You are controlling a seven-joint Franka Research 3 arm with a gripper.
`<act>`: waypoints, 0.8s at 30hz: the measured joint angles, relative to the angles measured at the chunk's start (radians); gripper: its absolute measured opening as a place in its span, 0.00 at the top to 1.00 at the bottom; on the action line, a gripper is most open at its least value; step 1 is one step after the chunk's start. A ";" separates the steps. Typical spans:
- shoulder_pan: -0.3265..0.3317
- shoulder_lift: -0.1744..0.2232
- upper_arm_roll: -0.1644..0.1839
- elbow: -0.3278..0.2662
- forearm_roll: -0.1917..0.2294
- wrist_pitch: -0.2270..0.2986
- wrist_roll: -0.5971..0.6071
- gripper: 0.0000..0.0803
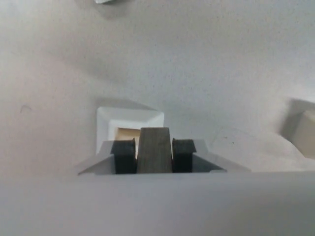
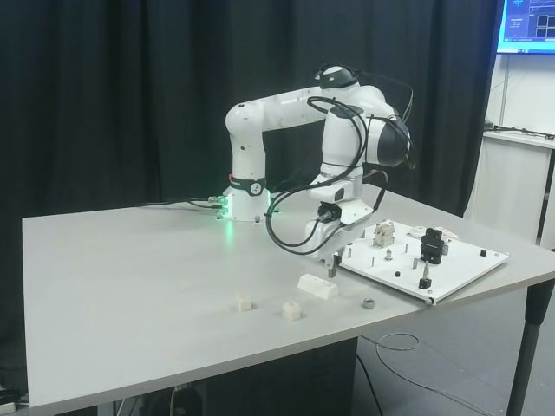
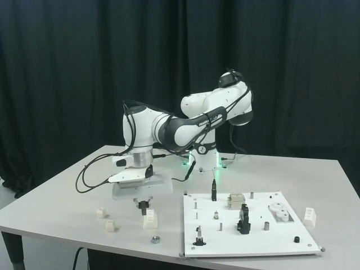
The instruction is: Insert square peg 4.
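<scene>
I have the gripper closed on the square peg: from the wrist view its two black fingers press the peg's opposite sides, with no gap showing. The peg hangs directly over the white socket block, its lower end at the block's square opening; I cannot tell whether it has entered.

In the second room view the gripper points straight down onto that socket block, which sits on the grey table just beside the white board, off the board's edge nearest the arm's wrist. A small ring lies near the block, toward the table's front edge. Two small pale blocks and lie further from the board than the socket block. The board carries several upright pegs and black fixtures.
</scene>
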 joint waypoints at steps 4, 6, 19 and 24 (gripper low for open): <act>0.000 0.000 0.000 0.001 0.000 -0.001 -0.043 0.81; 0.000 0.000 0.000 0.002 0.000 -0.001 -0.091 0.81; -0.001 0.008 0.004 0.007 -0.001 0.001 -0.123 0.81; -0.001 0.008 0.004 0.007 -0.001 0.001 -0.034 0.81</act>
